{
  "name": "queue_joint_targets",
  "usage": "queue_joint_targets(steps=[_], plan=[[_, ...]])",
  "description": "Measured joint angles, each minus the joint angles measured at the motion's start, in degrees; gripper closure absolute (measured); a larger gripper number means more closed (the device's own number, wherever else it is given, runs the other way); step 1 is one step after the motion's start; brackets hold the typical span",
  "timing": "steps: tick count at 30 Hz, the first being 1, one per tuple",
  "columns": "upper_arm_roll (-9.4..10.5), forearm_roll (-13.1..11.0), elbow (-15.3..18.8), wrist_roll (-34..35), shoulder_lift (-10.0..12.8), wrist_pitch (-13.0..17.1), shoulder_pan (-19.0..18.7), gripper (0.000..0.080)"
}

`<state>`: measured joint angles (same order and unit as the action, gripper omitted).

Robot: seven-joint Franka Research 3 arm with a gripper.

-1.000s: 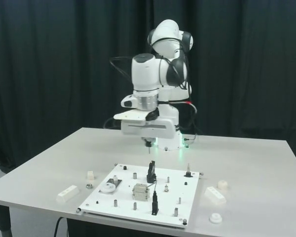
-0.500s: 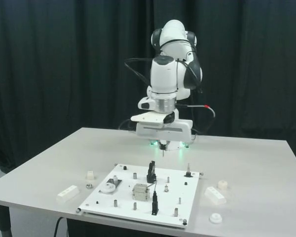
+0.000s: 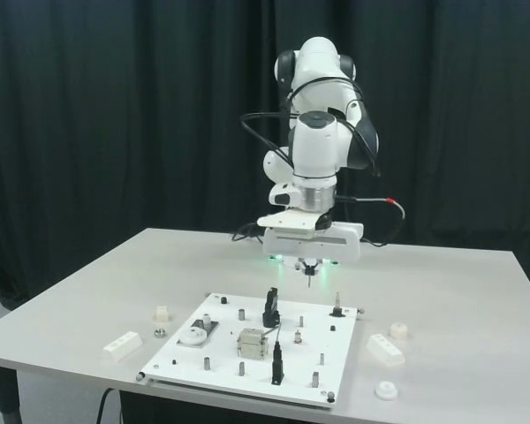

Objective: Insert round peg 1.

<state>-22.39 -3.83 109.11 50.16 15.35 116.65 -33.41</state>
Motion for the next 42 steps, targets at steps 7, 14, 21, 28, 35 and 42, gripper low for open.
queue_joint_targets(steps=[7, 14, 21, 28, 35, 42], plan=[[0.17, 0.9, 4.2, -0.2, -2.4, 4.8, -1.1, 0.0786], [0.31, 0.9, 8.2, -0.2, -4.7, 9.6, -1.9, 0.0786], [0.55, 0.9, 9.6, 0.3, -5.5, 12.1, -2.5, 0.0786], [0.64, 0.9, 9.8, 2.4, -5.1, 13.7, -3.0, 0.0786], [0.66, 0.9, 10.7, 2.6, -3.8, 16.9, -3.1, 0.0786], [0.69, 0.9, 10.9, 2.6, -1.5, 19.7, -3.1, 0.0786]])
